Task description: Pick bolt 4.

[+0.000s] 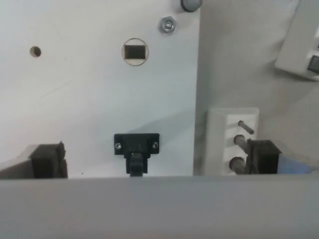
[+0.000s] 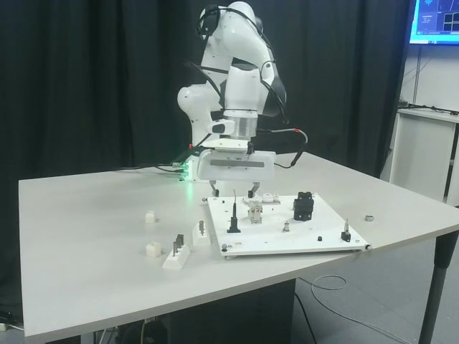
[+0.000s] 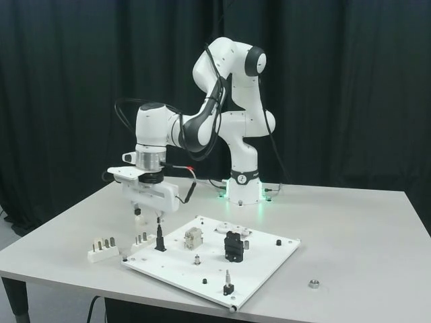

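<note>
A small white bolt holder (image 1: 219,144) stands on the table right beside the white board's (image 1: 89,99) edge, with three grey bolts (image 1: 239,140) upright in it. I cannot tell which one is bolt 4. My gripper (image 1: 154,159) hangs open above this spot. One black fingertip (image 1: 261,157) is over the holder's bolts and the other fingertip (image 1: 47,159) is over the board. Nothing is held. In the first room view the gripper (image 2: 233,190) hovers over the board's back left corner, a little behind the holder (image 2: 201,233). The second room view shows the gripper (image 3: 148,217) and holder (image 3: 140,243) too.
A black plug with an upright cable (image 2: 234,215) stands on the board under the gripper. A second bolt holder (image 2: 177,252) and two small white blocks (image 2: 151,249) lie further left. The board (image 2: 301,240) carries a black part (image 2: 303,206) and small fittings. A loose nut (image 2: 370,216) lies right.
</note>
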You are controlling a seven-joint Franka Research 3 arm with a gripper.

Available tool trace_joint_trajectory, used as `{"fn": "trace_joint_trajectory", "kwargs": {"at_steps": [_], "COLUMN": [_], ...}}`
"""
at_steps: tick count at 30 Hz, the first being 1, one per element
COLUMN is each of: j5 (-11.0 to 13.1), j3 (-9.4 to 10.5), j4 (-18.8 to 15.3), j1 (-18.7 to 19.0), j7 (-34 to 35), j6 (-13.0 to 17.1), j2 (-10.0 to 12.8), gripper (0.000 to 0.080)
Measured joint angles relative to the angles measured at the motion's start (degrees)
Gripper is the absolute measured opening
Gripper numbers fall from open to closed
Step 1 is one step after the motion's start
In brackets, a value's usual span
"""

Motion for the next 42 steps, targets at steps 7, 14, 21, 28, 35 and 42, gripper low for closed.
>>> {"fn": "trace_joint_trajectory", "kwargs": {"at_steps": [7, 14, 21, 28, 35, 42], "j5": [0.0, 0.0, 0.0, 0.0, 0.0, 0.0], "j3": [-0.03, -0.03, -0.03, -0.03, -0.03, -0.03], "j4": [0.5, 1.0, 1.3, 1.8, 2.3, 2.7], "j1": [-0.8, -1.3, -1.8, -2.3, -2.6, -2.8], "j7": [0.0, 0.0, -0.2, -0.4, -0.8, -1.2], "j6": [-0.5, -0.7, -0.7, -0.7, -0.7, -0.7], "j2": [-0.4, -0.4, -0.4, -0.3, -0.3, -0.2], "gripper": [0.08, 0.08, 0.08, 0.08, 0.08, 0.08]}}
